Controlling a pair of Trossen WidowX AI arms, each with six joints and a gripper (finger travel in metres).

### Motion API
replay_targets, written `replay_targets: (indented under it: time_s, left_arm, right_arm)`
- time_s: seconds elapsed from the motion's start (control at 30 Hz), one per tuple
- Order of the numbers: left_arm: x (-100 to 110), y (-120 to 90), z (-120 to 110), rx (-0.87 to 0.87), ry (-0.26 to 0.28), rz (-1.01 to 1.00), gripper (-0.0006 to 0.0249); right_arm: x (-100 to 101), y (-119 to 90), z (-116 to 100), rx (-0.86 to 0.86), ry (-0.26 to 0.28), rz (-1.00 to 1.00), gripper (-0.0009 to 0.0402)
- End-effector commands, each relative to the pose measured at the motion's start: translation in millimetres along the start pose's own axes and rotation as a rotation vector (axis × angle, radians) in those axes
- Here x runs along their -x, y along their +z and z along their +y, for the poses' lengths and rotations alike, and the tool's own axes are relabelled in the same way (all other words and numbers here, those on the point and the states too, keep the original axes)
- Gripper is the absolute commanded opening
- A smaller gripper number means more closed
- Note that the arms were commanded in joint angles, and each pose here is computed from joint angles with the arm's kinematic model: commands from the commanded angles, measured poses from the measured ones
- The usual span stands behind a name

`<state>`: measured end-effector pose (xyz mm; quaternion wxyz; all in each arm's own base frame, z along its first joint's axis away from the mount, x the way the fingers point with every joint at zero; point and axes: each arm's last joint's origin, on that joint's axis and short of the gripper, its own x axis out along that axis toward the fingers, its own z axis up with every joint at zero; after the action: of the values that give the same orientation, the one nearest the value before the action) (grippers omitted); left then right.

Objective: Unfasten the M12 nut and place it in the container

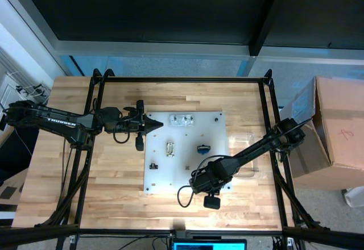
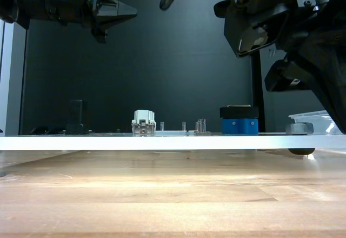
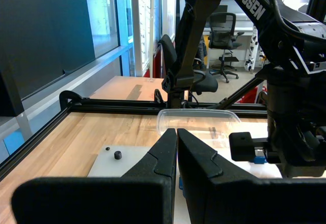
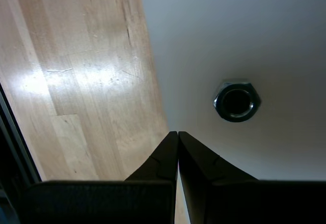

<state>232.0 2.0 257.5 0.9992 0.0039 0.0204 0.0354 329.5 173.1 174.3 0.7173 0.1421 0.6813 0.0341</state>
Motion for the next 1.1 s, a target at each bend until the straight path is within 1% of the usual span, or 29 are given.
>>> replay_targets:
  time_s: [0.03,0.2,0.23,0.37,0.43,0.5,0.57,0.63,0.7,0.73,0.8,0.97,1.1]
  left_arm:
    - [0,0,0,0.000,0.000,0.000,0.0000]
    - [0,0,0,0.000,0.000,0.000,0.0000]
    - [0,0,0,0.000,0.000,0.000,0.0000]
    - [0,0,0,0.000,0.000,-0.001,0.0000]
    - [0,0,0,0.000,0.000,0.000,0.0000]
    - [0,0,0,0.000,0.000,0.000,0.0000]
    - [0,0,0,0.000,0.000,0.000,0.0000]
    - [0,0,0,0.000,0.000,0.000,0.0000]
    - [0,0,0,0.000,0.000,0.000,0.0000]
    - [0,0,0,0.000,0.000,0.000,0.0000]
    - [0,0,0,0.000,0.000,0.000,0.0000]
    - [0,0,0,0.000,0.000,0.000,0.0000]
    - [0,0,0,0.000,0.000,-0.001,0.0000]
  right_arm:
    - [2,-1,-1,0.006,-0.030,-0.014,0.0000]
    - [4,-2,-6,0.052,-0.147,-0.059,0.0000]
    - [4,-2,-7,0.061,-0.163,-0.066,0.0000]
    - [7,-2,-8,0.099,-0.215,-0.093,0.0000]
    - [8,-2,-8,0.099,-0.211,-0.094,0.0000]
    - [8,-2,-7,0.098,-0.195,-0.086,0.0000]
    - [9,-3,-6,0.094,-0.161,-0.067,0.0000]
    - [10,-5,-5,0.093,-0.100,-0.033,0.0000]
    - [11,-6,-1,0.096,-0.013,0.011,0.0000]
    - [12,-7,0,0.097,0.019,0.024,0.0000]
    - [13,-7,3,0.087,0.063,0.040,0.0000]
    - [12,-7,7,0.084,0.085,0.025,0.0000]
    - [12,-7,8,0.085,0.084,0.020,0.0000]
